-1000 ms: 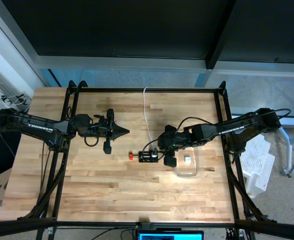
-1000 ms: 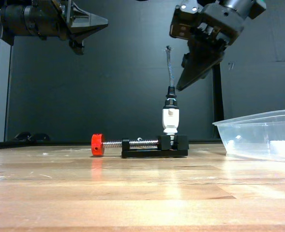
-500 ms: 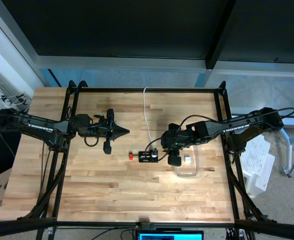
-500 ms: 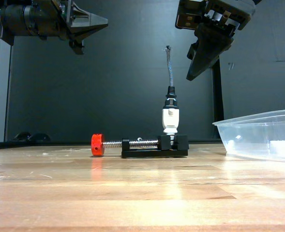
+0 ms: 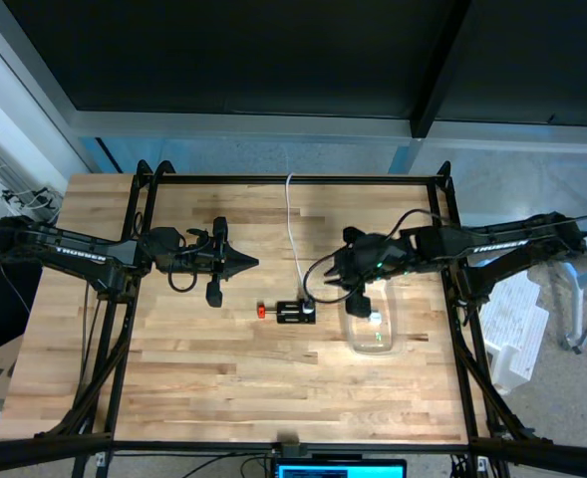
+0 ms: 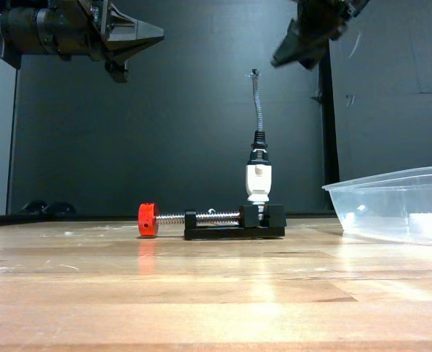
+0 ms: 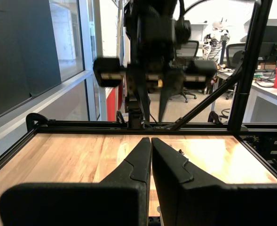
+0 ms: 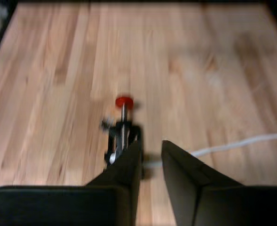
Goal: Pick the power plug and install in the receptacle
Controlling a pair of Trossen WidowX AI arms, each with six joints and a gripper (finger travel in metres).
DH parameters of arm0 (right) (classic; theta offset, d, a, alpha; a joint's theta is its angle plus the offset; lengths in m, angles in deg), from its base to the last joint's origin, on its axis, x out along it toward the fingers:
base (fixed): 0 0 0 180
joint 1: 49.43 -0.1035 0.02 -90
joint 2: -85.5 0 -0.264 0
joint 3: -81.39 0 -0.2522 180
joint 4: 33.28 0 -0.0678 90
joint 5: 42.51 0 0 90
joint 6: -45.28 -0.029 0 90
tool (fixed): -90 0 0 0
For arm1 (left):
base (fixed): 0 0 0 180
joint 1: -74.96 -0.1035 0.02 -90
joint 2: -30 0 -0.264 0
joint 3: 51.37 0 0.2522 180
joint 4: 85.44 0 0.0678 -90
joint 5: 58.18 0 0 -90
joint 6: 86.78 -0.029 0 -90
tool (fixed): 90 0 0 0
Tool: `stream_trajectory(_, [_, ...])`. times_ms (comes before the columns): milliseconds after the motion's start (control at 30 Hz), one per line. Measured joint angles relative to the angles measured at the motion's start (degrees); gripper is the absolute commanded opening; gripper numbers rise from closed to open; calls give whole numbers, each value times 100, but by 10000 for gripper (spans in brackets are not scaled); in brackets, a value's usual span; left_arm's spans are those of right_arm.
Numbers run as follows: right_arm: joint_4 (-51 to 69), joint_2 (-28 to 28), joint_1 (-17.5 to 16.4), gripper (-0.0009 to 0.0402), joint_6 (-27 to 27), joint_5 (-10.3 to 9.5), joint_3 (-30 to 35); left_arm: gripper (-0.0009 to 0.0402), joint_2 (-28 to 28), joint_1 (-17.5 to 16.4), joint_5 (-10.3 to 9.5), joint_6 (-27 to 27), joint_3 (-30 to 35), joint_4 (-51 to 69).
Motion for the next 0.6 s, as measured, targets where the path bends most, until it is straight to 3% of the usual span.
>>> stream_trajectory(67, [-275, 142, 103, -2, 59, -4, -127, 0, -2, 0, 0, 0, 0, 0])
stream_trajectory(300, [-1672, 605, 291, -1, 334, -63, -745, 0, -2, 0, -2, 0, 2, 2])
stream_trajectory(467, [-2833, 857, 396, 0, 352, -404, -1285, 0, -2, 0, -2, 0, 0, 2])
stream_trajectory(600, [-3705, 1067, 487, 0, 323, -452, -1801, 0, -2, 0, 0, 0, 0, 2])
